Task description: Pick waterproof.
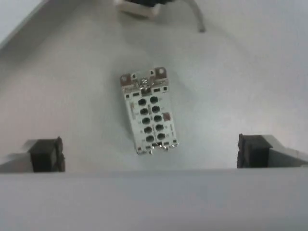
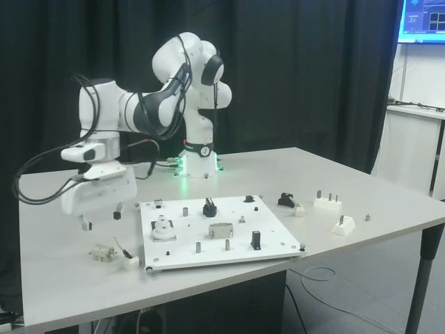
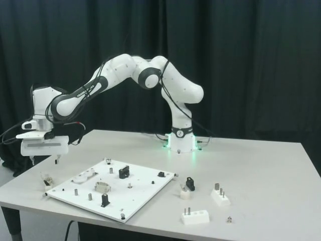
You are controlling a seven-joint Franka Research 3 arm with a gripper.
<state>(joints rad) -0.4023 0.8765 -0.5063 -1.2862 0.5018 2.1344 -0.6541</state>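
Waterproof connector (image 1: 147, 113) lies ungrasped on the table (image 1: 231, 86); end effector (image 1: 150, 155) hovers above, spread wide; descent and grasp remain.

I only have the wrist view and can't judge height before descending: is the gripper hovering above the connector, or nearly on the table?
Observer: The gripper hovers well clear of the grey table. The connector lies on the table beneath it.
Operator: Is anything close that I could hit?
Observer: A white board carrying small parts lies beside the connector, toward the table's middle and apart from it.
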